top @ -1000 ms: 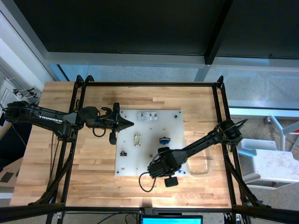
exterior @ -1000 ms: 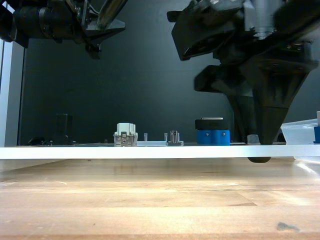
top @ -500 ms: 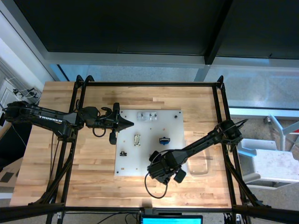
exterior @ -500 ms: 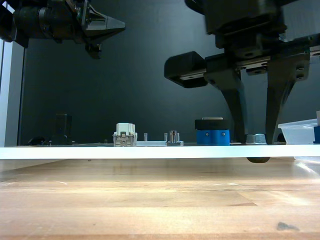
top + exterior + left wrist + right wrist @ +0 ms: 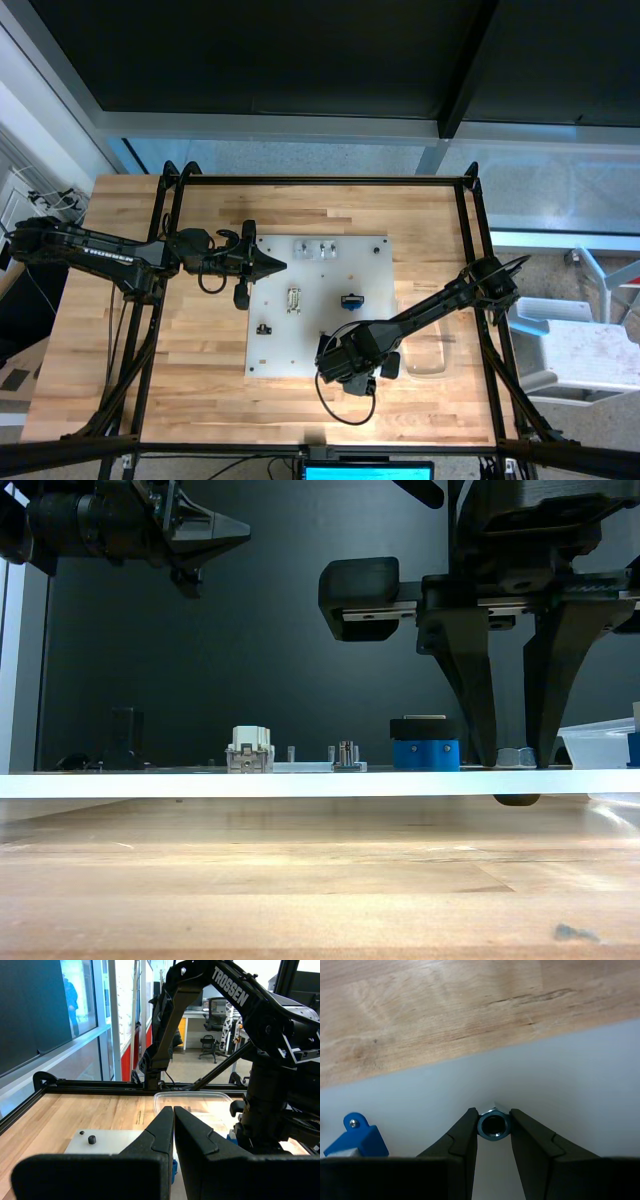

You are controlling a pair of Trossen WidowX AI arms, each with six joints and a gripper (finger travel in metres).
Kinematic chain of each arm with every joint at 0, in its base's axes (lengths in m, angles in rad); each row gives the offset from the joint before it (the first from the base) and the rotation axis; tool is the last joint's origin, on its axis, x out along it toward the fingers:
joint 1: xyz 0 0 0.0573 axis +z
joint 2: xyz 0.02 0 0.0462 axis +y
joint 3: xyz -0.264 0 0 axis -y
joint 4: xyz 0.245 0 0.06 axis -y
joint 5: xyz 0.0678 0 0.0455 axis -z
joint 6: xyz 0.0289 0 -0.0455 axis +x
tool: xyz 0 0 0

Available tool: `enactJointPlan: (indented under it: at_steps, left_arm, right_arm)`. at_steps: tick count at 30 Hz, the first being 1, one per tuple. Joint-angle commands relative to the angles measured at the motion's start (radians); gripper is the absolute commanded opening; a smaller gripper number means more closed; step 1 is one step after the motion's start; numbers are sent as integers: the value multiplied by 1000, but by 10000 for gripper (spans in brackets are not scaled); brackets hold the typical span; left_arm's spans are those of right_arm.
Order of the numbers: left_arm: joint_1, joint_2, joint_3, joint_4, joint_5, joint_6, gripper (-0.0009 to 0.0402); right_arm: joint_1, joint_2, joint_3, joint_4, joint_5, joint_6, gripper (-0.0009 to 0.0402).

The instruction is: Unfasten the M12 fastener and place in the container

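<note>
Near the front right edge of the white board [image 5: 300, 340], the right gripper [image 5: 513, 760] stood upright with its tips down at the board's surface, and its two fingers [image 5: 472, 700] pinched the small silver nut [image 5: 515, 757] from either side. The right wrist view looked straight down on that nut [image 5: 493, 1126]: a bright ring with a dark bore, touched on both flanks by the finger pads [image 5: 465, 1137], resting on the white board [image 5: 570, 1085] a little way in from the wooden table [image 5: 445, 1010]. No ribs showed beneath the nut in the low view (the stud itself was hidden, so whether the threads held the nut could not be told). From above, the body of the right gripper [image 5: 352, 358] covered the nut entirely.

The clear bin [image 5: 440, 372] lay on the table just beside the board's right edge, next to the gripper but apart from it, and the nut was not inside. Its pale rim [image 5: 600, 730] showed behind the gripper in the low view.

A blue block [image 5: 425, 753] sat on the board just beside the left finger, and a grey connector [image 5: 250, 750] stood further left.

The left gripper [image 5: 275, 265] hung high over the board's far left edge, well apart from the nut, its fingers [image 5: 160, 1132] pressed together and empty
</note>
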Motion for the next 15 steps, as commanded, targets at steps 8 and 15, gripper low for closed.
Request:
enactJointPlan:
  at_steps: [8,15]
  left_arm:
    - [0,0,0,0,0,0,0]
    - [0,0,0,0,0,0,0]
  right_arm:
    - [0,1,0,-5,5,5,54]
    - [0,1,0,-4,6,5,160]
